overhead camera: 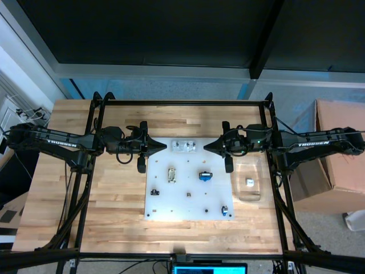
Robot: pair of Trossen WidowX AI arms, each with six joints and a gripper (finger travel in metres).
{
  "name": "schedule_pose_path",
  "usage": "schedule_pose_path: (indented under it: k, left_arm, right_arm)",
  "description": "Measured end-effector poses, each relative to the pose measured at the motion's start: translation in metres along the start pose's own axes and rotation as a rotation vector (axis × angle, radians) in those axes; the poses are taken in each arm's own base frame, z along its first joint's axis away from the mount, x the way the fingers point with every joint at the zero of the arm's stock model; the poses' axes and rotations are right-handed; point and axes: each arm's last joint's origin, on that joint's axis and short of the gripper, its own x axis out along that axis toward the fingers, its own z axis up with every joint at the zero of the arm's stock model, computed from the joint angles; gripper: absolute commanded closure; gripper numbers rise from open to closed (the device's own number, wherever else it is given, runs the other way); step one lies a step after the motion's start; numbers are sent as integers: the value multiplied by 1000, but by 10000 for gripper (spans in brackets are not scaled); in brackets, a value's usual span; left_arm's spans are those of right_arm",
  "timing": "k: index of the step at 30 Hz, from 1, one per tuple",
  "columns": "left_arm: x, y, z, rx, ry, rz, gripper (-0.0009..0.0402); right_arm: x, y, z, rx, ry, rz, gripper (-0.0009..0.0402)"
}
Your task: Pick the RJ45 connector and install on the taskboard
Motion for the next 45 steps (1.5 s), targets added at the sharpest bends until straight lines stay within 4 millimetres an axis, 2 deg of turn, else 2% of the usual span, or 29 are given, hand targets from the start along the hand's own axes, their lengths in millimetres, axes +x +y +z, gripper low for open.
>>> schedule_pose_path:
  k: [4,10,31,45]
  left_arm:
    - [0,0,0,0,0,0,393]
    - [0,0,0,0,0,0,393]
    - [0,0,0,0,0,0,393]
    - [0,0,0,0,0,0,393]
  right_arm:
    - [0,-10,-2,3,-79,22,393]
    - [0,-12,-9,-1,-153,35,394]
    - [-1,-13,-23,-1,-198,17,394]
    - [-1,-12,-23,-1,-203,24,393]
